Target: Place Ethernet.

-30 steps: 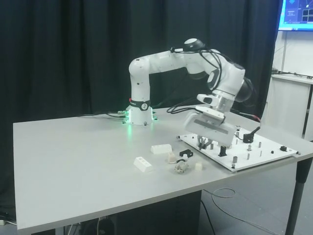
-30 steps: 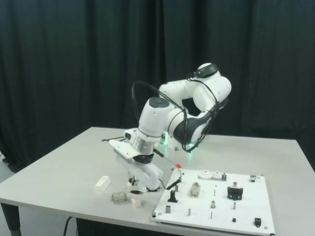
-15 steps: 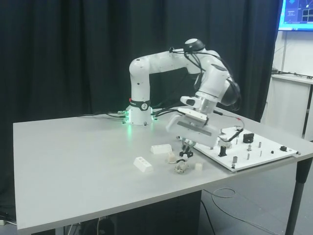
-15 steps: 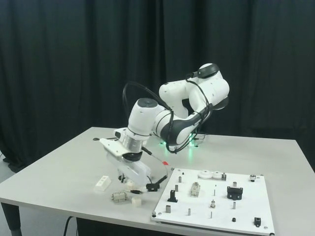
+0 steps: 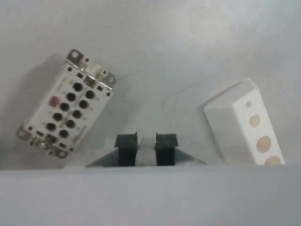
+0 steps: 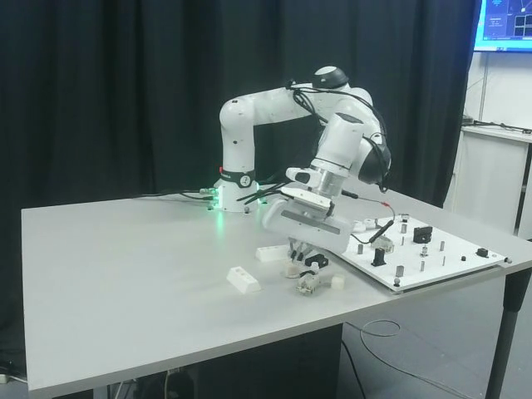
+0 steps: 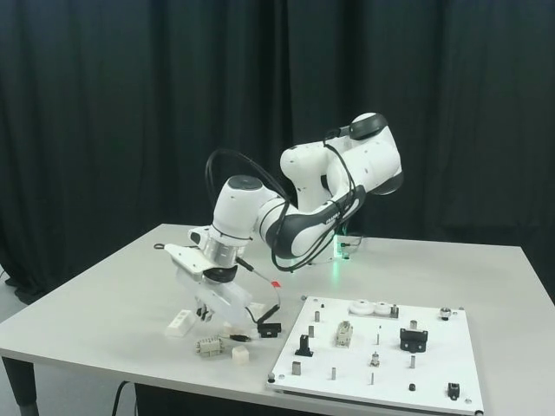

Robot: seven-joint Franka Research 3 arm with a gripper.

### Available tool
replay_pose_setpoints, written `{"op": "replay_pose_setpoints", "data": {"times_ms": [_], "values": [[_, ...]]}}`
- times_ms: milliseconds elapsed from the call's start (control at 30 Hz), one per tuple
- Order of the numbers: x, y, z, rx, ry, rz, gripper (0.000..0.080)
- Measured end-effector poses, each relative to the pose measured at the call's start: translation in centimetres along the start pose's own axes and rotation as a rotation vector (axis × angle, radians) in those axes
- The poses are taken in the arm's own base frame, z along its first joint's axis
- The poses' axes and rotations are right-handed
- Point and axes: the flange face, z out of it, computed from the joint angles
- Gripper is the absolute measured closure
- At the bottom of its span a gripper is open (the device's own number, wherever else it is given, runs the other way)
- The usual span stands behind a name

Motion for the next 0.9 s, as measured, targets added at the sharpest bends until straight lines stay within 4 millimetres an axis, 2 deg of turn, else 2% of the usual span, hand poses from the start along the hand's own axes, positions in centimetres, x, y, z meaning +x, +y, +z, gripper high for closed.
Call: {"op": "replay_pose_setpoints", "data": {"times_ms": [467, 500, 700, 733, 767, 800, 900], "values": [[0.0, 1.5, 1.5, 0.014, -0.002, -0.021, 0.0724], [0.0, 1.6, 1.6, 0.015, -0.002, -0.02, 0.0471], [0.1, 1.8, 1.8, 0.017, -0.002, -0.021, 0.0471], [0.1, 1.8, 1.9, 0.018, -0.002, -0.02, 0.0171], [0.1, 1.9, 1.9, 0.019, -0.002, -0.019, 0.0171], [0.1, 1.9, 1.9, 0.019, -0.002, -0.018, 0.0049], [0.1, 2.0, 2.0, 0.02, -0.003, -0.016, 0.0049]]}}
